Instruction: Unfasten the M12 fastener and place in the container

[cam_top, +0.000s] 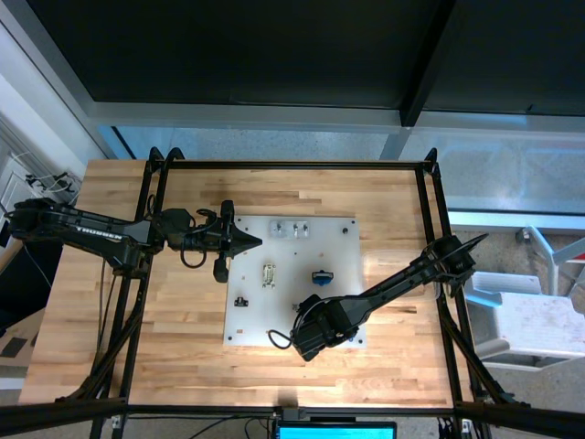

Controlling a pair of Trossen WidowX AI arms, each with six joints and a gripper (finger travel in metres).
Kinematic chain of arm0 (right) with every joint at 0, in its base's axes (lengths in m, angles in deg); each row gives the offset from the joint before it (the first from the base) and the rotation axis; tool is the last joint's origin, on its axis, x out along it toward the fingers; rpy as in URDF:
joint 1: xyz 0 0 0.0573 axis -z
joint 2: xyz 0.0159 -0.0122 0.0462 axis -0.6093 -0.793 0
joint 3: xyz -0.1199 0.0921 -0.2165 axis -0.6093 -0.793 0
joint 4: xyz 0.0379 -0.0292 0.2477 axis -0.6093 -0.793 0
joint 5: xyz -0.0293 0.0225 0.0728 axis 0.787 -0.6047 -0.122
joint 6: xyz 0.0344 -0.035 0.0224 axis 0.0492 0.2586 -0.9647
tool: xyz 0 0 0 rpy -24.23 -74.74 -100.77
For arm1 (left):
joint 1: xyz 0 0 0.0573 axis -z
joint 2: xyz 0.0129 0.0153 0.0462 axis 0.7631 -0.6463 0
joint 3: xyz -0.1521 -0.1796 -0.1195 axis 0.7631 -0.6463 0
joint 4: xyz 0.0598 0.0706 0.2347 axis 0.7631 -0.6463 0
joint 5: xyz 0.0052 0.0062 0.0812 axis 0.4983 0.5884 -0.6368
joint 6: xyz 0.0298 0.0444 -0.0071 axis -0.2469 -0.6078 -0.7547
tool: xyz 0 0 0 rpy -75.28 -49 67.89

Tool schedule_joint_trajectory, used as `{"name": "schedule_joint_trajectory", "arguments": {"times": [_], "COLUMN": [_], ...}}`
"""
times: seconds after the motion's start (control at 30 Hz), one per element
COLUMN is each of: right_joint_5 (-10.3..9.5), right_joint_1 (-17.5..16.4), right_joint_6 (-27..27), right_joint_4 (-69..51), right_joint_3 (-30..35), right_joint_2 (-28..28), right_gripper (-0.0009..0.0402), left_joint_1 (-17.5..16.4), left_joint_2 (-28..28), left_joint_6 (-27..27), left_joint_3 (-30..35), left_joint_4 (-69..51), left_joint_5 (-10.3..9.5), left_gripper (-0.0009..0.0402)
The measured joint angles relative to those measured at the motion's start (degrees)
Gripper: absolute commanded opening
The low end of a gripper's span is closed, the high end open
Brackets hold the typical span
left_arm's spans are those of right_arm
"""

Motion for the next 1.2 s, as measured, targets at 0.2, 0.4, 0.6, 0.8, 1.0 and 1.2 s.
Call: {"name": "schedule_joint_trajectory", "arguments": {"times": [0.2,0.4,0.6,0.8,1.0,1.2], "right_joint_5": [0.00,-0.09,-0.17,-0.11,-0.07,-0.04], "right_joint_1": [0.00,0.02,0.00,0.04,0.11,0.13], "right_joint_6": [0.37,0.66,0.66,0.68,1.42,2.25], "right_joint_4": [0.07,0.52,0.35,0.24,0.28,0.37], "right_joint_3": [-0.02,-0.07,-0.17,-0.52,-0.59,-0.59], "right_joint_2": [0.00,0.00,0.00,0.00,0.00,0.00], "right_gripper": [0.0086,0.0141,0.0160,0.0136,0.0099,0.0055], "left_joint_1": [0.00,0.00,0.00,0.00,0.00,0.00], "left_joint_2": [0.00,0.00,0.00,0.00,0.00,0.00], "left_joint_6": [-0.02,-0.02,-0.02,0.00,0.00,0.00], "left_joint_3": [0.00,0.00,-0.02,-0.02,-0.02,0.00], "left_joint_4": [-0.02,0.00,0.00,0.00,-0.02,0.00], "left_joint_5": [0.02,0.02,0.02,0.00,0.00,0.02], "left_gripper": [0.0000,0.0000,0.0000,0.0000,0.0000,0.0000]}}
